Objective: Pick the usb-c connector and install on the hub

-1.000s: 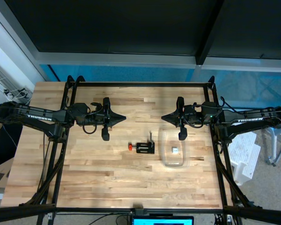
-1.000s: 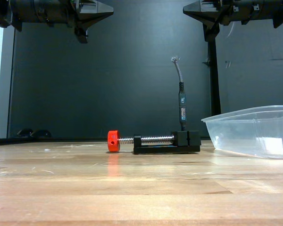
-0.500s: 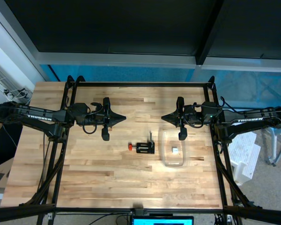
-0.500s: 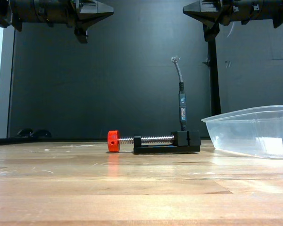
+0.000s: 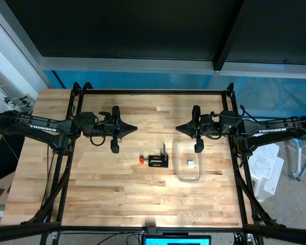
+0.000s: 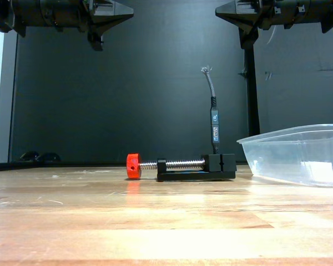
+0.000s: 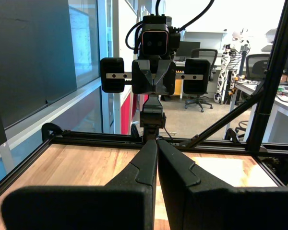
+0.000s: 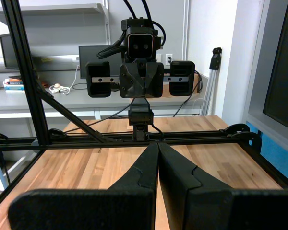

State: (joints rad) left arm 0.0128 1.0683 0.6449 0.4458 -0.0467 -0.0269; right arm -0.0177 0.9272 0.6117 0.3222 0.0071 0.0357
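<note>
crosswise hub (image 5: 158,161), knob (image 5: 142,160) leftward; end effectors (image 5: 135,128) (image 5: 177,128) aloft

Bright overhead light glares off the table (image 6: 166,238); background dark, foreground wood soft.

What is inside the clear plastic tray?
One small white-grey square piece on the tray floor; its far end is hidden beneath the right gripper. That and the left gripper hang shut above the table.

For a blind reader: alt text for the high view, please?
Both shut, the left gripper and right gripper face each other above a wooden table; nearer lie the hub and a clear tray with a white piece.
</note>
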